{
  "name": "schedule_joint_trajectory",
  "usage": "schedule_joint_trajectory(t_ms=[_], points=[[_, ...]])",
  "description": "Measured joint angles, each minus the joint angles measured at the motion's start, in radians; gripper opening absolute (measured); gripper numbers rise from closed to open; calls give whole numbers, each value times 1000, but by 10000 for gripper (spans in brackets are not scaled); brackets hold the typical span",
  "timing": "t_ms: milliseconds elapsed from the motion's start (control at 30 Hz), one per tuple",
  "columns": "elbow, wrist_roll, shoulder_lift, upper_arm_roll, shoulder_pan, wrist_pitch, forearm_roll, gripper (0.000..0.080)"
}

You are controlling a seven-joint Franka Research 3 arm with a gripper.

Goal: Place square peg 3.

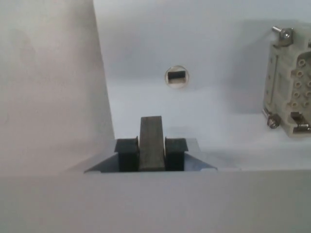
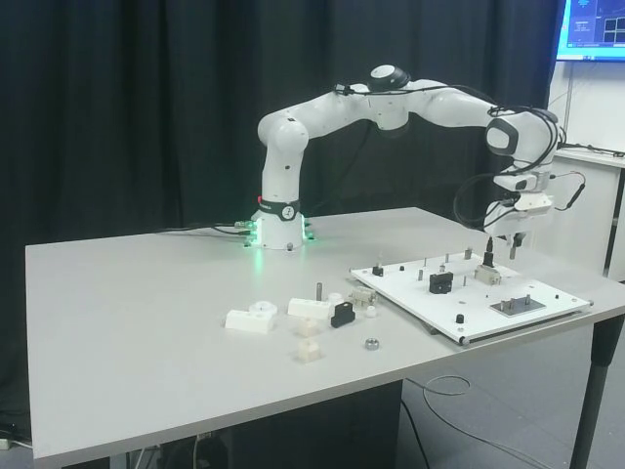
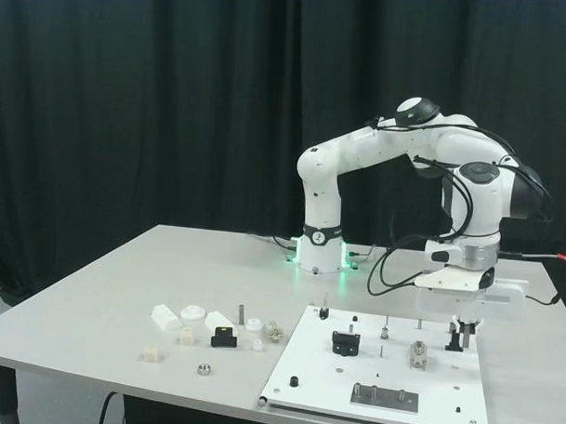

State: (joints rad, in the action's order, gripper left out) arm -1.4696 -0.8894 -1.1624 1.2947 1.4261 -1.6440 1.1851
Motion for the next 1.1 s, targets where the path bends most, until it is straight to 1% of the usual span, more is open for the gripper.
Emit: schedule_joint_trajectory(t_ms=[433, 1100], points=[[2, -17, 0, 0, 8, 0, -14, 110], [3, -27, 0, 0, 9, -2, -15, 110]])
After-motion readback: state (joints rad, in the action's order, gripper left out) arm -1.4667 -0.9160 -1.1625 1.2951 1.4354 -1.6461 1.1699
